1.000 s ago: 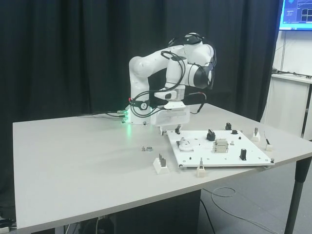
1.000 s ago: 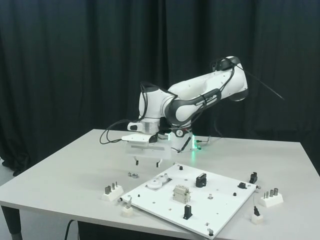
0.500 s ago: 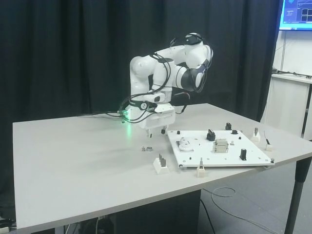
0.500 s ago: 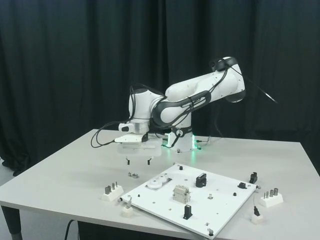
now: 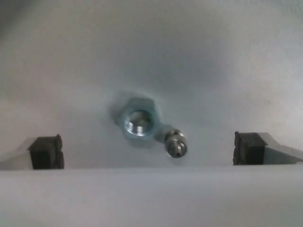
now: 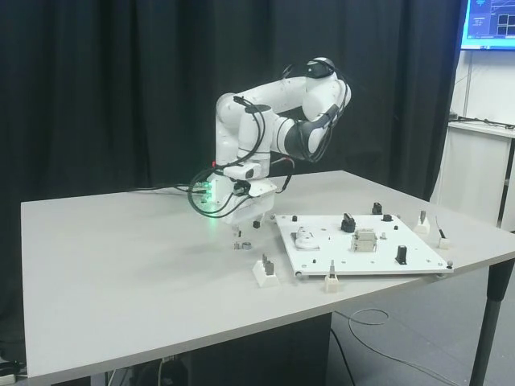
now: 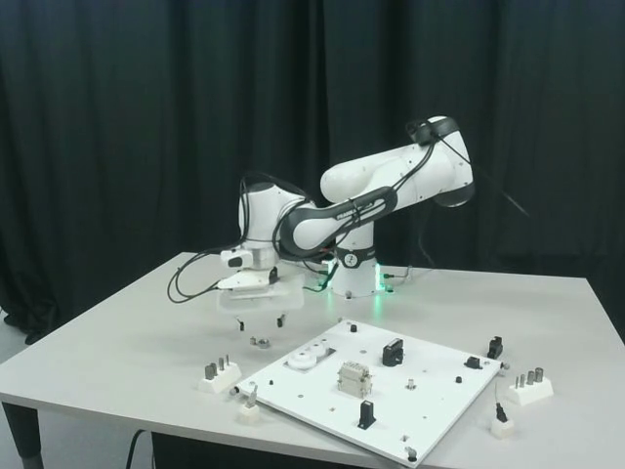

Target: Pick BNC.

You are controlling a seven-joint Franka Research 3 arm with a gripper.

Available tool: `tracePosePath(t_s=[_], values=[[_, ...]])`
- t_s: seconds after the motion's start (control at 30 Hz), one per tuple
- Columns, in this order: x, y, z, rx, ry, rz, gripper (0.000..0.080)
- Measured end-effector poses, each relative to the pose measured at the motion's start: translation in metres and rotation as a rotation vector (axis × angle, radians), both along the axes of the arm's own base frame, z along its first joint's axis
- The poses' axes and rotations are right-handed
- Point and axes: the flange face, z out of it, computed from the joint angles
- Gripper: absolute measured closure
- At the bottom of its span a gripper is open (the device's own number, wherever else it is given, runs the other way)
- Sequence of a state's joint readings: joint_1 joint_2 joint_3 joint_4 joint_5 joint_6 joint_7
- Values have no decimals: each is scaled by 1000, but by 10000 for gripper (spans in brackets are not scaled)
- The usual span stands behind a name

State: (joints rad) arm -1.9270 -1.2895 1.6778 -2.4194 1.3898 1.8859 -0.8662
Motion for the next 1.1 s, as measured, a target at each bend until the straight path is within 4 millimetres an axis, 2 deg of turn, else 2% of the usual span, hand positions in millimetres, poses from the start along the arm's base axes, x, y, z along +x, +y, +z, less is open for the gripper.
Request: tracePosePath(t_s=[0.47, 1.1], values=[[-6, -15, -25, -15, -6, 38, 3], [-11, -22, -40, -25, -4, 47, 3]])
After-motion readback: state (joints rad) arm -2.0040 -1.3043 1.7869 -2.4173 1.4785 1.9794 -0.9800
